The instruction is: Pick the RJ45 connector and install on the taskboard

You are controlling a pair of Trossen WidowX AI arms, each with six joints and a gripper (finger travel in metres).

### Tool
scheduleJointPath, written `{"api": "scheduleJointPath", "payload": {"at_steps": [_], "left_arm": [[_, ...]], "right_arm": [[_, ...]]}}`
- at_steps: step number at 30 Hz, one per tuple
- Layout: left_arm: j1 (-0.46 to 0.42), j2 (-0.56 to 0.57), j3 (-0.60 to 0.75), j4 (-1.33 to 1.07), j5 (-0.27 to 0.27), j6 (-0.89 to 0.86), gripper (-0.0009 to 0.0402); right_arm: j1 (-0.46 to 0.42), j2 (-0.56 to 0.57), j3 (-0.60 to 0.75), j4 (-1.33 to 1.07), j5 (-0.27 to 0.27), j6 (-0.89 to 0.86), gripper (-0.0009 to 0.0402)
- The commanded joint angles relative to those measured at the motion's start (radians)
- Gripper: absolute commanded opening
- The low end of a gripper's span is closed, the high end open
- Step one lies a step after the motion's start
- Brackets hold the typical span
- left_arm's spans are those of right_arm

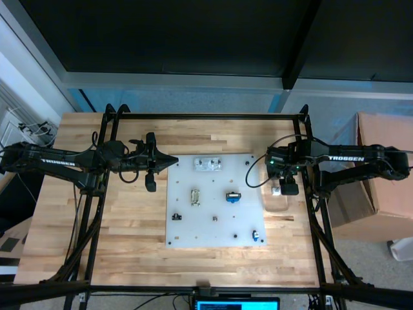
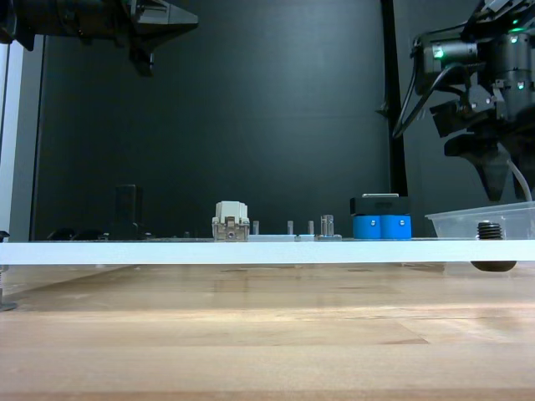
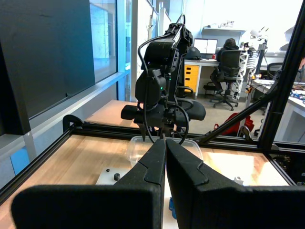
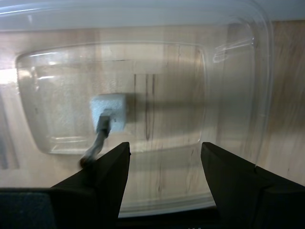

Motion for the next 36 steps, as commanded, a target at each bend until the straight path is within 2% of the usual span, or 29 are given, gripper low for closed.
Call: {"api": "scheduleJointPath", "payload": {"at_steps": [1, 7, 22, 26, 31, 34, 36], "left_arm": [[0.000, 0.000, 0.000, 0.000, 0.000, 0.000, 0.0000], [0.000, 0.000, 0.000, 0.000, 0.000, 0.000, 0.0000], [0.000, 0.000, 0.000, 0.000, 0.000, 0.000, 0.0000], [0.000, 0.000, 0.000, 0.000, 0.000, 0.000, 0.0000], [0.000, 0.000, 0.000, 0.000, 0.000, 0.000, 0.0000], [0.000, 0.000, 0.000, 0.000, 0.000, 0.000, 0.0000], [0.000, 0.000, 0.000, 0.000, 0.000, 0.000, 0.0000]], "right_arm": [[-0.005, 0.011, -0.020, 0.032, 0.000, -0.017, 0.0208], [-0.011, 0.026, -0.032, 0.048, 0.000, -0.028, 0.0203], [-0.016, 0.045, -0.091, 0.122, -0.003, -0.130, 0.0133], [-0.019, 0.046, -0.103, 0.127, -0.004, -0.147, 0.0086], [-0.021, 0.046, -0.116, 0.131, -0.004, -0.165, -0.0006], [-0.021, 0.046, -0.120, 0.133, -0.004, -0.167, 0.0009], [-0.021, 0.045, -0.120, 0.133, -0.005, -0.168, 0.0004]]}}
